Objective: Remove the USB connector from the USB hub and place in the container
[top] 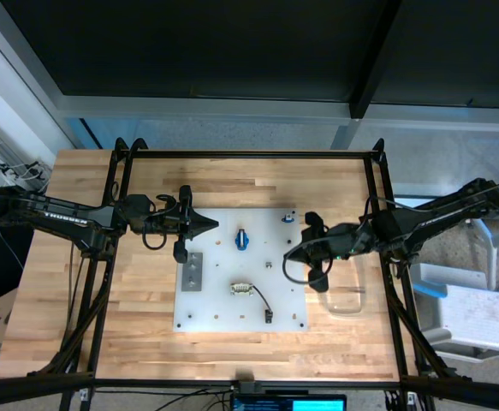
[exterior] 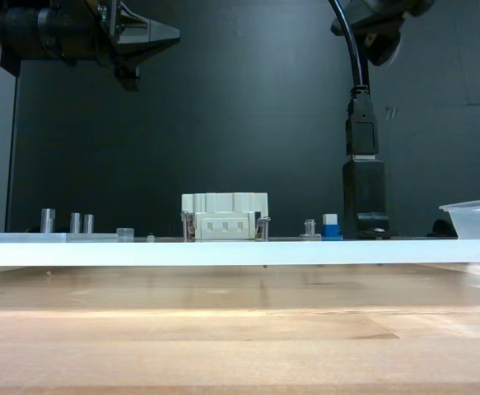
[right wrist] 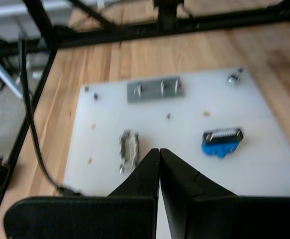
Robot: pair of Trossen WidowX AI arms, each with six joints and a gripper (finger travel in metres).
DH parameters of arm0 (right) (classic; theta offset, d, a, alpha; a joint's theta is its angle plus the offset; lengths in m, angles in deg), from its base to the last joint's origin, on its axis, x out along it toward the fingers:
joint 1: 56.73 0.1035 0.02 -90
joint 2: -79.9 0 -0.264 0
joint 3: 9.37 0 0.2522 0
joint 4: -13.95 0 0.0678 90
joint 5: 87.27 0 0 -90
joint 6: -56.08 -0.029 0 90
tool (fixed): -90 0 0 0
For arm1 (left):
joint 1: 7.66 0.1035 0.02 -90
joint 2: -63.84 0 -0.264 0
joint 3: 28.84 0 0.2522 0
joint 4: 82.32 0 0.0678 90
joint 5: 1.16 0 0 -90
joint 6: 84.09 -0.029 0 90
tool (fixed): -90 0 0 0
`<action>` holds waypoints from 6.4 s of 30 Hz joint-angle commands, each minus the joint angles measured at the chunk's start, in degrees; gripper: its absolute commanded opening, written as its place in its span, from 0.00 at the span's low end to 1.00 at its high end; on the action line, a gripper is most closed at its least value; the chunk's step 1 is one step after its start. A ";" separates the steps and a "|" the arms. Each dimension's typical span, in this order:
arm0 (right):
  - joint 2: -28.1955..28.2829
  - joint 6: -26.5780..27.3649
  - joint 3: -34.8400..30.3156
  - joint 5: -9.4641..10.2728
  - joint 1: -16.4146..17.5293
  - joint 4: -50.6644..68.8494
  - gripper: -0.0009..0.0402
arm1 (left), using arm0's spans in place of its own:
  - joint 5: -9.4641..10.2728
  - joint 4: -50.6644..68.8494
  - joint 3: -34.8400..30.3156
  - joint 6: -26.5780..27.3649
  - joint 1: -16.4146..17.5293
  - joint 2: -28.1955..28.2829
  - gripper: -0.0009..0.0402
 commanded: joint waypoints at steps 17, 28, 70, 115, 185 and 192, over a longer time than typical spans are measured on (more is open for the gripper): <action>11.02 -8.11 -7.89 -4.39 11.41 7.54 0.06 | 0.00 0.00 -0.02 0.00 0.02 0.00 0.02; 20.09 -9.51 -17.79 -4.33 12.94 16.39 0.28 | 0.00 -0.02 -0.02 0.00 0.00 0.00 0.02; 39.28 -13.75 -29.51 -1.18 12.46 23.32 0.38 | 0.00 -0.02 -0.02 0.00 0.00 0.00 0.02; 39.60 -13.66 -28.37 -2.21 12.31 20.57 0.02 | 0.00 -0.02 -0.02 0.00 0.02 0.00 0.02; 37.24 -10.45 -26.05 -4.33 14.23 16.83 0.02 | 0.00 -0.02 -0.02 0.00 0.02 0.00 0.02; 35.60 -11.37 -23.50 -4.35 14.64 15.34 0.02 | 0.00 -0.02 -0.02 0.00 0.02 0.00 0.02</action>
